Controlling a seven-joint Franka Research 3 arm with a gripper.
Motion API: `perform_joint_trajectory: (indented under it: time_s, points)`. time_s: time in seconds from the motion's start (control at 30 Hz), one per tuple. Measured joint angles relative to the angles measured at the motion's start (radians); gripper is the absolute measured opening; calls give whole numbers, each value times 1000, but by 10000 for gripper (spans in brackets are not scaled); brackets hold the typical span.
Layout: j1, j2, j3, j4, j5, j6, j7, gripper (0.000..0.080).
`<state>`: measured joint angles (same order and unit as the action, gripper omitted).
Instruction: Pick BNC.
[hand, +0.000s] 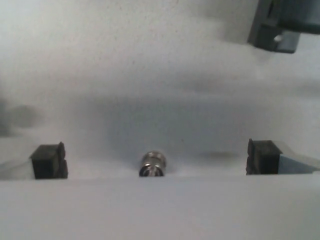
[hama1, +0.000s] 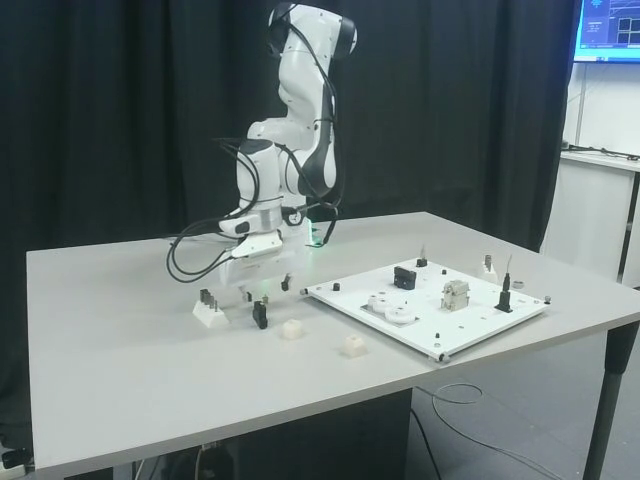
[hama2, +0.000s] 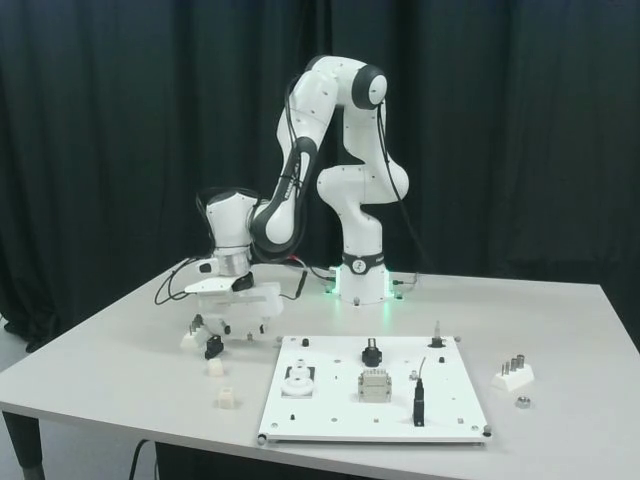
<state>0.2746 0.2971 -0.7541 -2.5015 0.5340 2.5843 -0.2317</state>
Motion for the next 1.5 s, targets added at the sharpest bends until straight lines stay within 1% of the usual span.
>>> perform_joint_trajectory:
  time_s: [0.1, 0.43, 0.73, 1.17, 1.5]
  points:
    - [5, 0, 0, -9, 7, 3, 0, 800]
    - [21, 5, 1, -29, 8, 21, 0, 800]
    - [24, 11, -1, -36, 8, 38, 1, 800]
    - [24, 15, -11, -39, 8, 44, 1, 800]
    - [24, 30, -12, -40, 8, 55, 1, 800]
